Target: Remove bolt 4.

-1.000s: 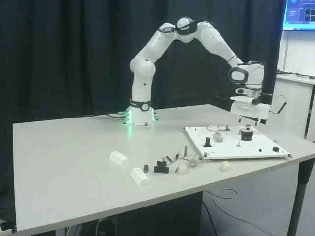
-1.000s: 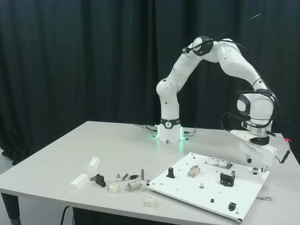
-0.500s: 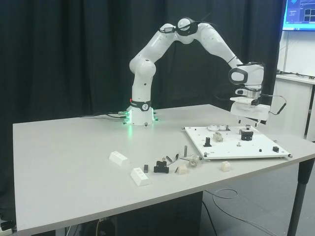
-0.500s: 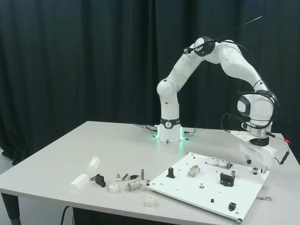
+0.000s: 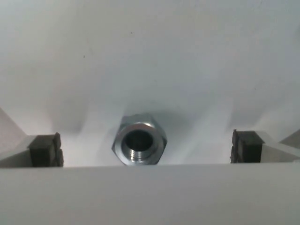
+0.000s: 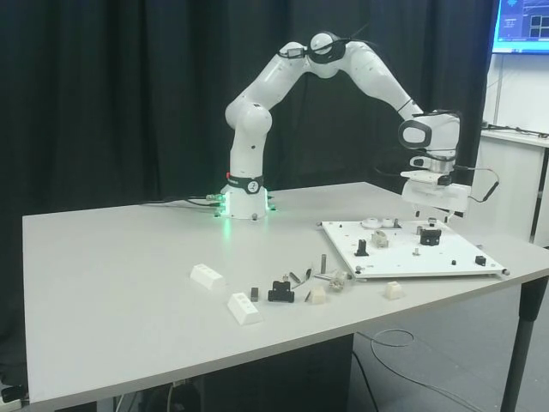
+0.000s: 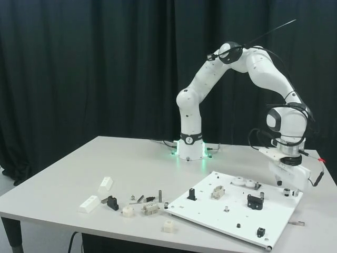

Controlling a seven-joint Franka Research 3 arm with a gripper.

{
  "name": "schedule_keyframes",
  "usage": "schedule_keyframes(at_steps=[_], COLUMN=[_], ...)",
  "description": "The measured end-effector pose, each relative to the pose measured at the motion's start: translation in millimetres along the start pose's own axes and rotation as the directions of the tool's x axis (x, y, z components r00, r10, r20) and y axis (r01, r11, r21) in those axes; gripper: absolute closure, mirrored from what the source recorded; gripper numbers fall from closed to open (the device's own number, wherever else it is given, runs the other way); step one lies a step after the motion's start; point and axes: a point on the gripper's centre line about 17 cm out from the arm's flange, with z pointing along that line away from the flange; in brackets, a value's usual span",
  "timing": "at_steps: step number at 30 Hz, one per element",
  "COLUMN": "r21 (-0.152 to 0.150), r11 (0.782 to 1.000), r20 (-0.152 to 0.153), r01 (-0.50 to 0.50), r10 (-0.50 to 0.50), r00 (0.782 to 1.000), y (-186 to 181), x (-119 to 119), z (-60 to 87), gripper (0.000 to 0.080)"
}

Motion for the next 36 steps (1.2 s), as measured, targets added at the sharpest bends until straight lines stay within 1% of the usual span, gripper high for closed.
schedule_keyframes(at_steps=[13, 14, 20, 21, 25, 28, 32, 33, 36], r21=[0.005, 0.005, 0.008, 0.009, 0.013, 0.006, 0.005, 0.005, 0.005], r11=[1.0, 1.0, 1.0, 1.0, 0.999, 0.999, 0.999, 0.999, 0.999], r20=[-0.009, -0.01, -0.007, -0.007, -0.002, -0.001, -0.001, -0.001, -0.001], r01=[0.0, 0.0, -0.013, -0.016, -0.031, -0.035, -0.037, -0.037, -0.037], r10=[0.0, 0.0, 0.013, 0.016, 0.031, 0.035, 0.037, 0.037, 0.037], r00=[1.0, 1.0, 1.0, 1.0, 1.0, 0.999, 0.999, 0.999, 0.999], y=[-2.8, -3.0, -4.8, -5.1, -6.5, -4.4, -4.3, -4.3, -4.2], x=[0.5, 0.6, 2.9, 3.5, 5.6, 6.6, 7.0, 7.0, 7.0], z=[4.4, 4.7, 5.4, 5.4, 5.2, 5.9, 6.0, 6.0, 6.0], gripper=[0.0003, 0.0088, 0.0088, 0.0318, 0.0318, 0.0318, 0.0318, 0.0577, 0.0577])
